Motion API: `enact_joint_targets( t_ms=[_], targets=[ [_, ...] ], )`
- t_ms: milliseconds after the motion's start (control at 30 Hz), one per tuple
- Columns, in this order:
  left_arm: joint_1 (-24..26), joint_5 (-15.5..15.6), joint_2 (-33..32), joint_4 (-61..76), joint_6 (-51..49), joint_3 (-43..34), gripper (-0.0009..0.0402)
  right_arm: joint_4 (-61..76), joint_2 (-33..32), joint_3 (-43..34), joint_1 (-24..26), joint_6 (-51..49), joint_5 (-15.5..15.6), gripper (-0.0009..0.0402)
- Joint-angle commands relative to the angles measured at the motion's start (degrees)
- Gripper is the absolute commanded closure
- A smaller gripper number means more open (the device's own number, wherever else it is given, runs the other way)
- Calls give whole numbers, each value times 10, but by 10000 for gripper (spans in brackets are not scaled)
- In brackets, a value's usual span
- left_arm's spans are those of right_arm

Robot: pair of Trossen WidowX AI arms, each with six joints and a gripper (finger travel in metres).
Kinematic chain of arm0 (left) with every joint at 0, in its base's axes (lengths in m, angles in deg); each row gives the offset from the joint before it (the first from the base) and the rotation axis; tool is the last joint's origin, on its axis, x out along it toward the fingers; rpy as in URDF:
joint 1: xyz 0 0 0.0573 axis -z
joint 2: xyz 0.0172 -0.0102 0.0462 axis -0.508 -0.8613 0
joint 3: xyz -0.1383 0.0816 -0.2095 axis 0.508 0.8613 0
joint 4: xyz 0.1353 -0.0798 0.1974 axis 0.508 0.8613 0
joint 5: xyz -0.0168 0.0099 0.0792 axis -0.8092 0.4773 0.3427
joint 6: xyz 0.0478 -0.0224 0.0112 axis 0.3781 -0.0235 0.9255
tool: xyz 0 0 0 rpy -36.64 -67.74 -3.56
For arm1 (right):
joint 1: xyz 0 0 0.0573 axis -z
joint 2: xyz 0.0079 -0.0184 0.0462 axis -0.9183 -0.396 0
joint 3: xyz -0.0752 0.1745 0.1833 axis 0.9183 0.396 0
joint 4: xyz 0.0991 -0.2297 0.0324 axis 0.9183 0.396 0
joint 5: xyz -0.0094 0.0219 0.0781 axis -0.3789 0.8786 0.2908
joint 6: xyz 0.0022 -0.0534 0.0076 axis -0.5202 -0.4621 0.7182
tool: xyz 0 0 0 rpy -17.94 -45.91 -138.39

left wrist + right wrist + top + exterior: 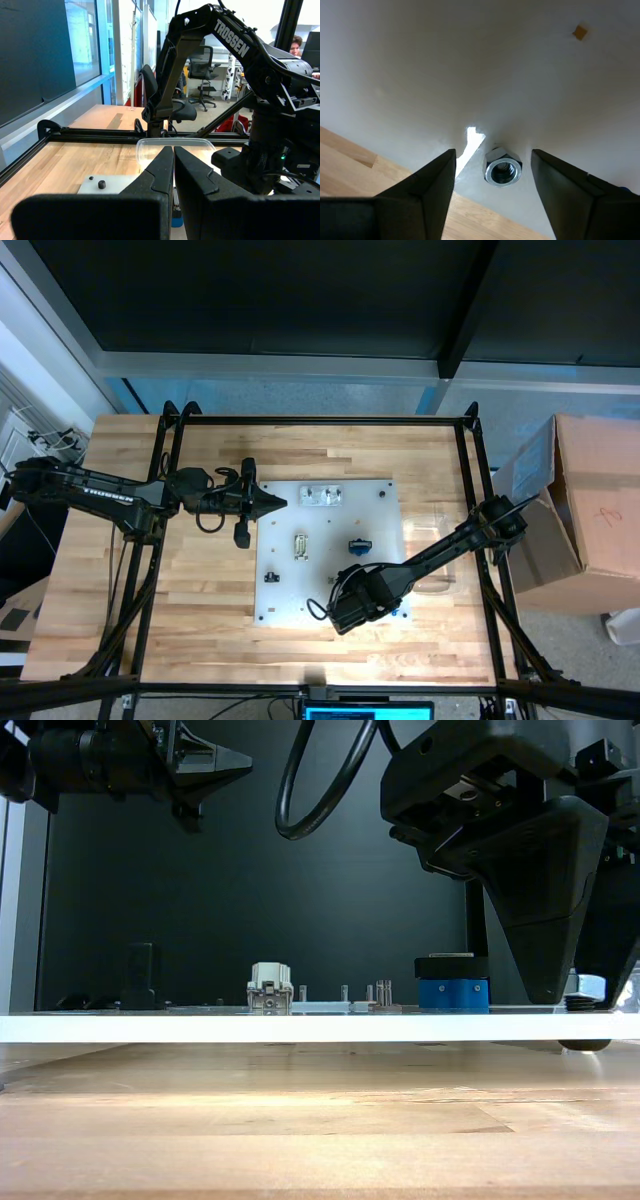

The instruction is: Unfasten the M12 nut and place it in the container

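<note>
Straddling small silver hex nut (503, 167) with right hand (493, 154), fingers apart on either side, seemingly lining up for unscrewing. Noting nut seated on its short black ribbed stud (580, 1004) at white plastic board's (290, 590) near right edge. Hovering left hand (173, 156), fingers together, over board's far left edge.

Both arms are matte black throughout. The left arm (100, 495) carries white lettering along its long link, and the right arm (235, 45) shows "TROSSEN" in white capitals. A thick black cable (300, 790) loops beside the right wrist housing. The left gripper (173, 167) has 2 broad black fingers tapering to blunt points. The right gripper (493, 152) has 2 black wedge-shaped fingers with smooth, angled inner faces.
</note>
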Motion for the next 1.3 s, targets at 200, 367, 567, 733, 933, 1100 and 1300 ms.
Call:
enact_joint_targets(
  t_ms=[200,367,567,733,933,1100,1300],
  targets=[
    [0,0,0,0,0,0,393,7,0,1,0,-3,-1,277],
    [0,0,0,0,0,0,393,7,0,1,0,-12,-1,321],
    [0,0,0,0,0,0,393,7,3,1,0,-27,0,357],
    [0,0,0,0,0,0,393,10,10,1,0,-39,-1,366],
    [0,0,0,0,0,0,393,20,30,0,0,-52,-1,366],
    [0,0,0,0,0,0,393,46,59,1,-2,-84,-1,366],
    [0,0,0,0,0,0,393,96,90,6,-24,-102,-2,366]
  ],
)
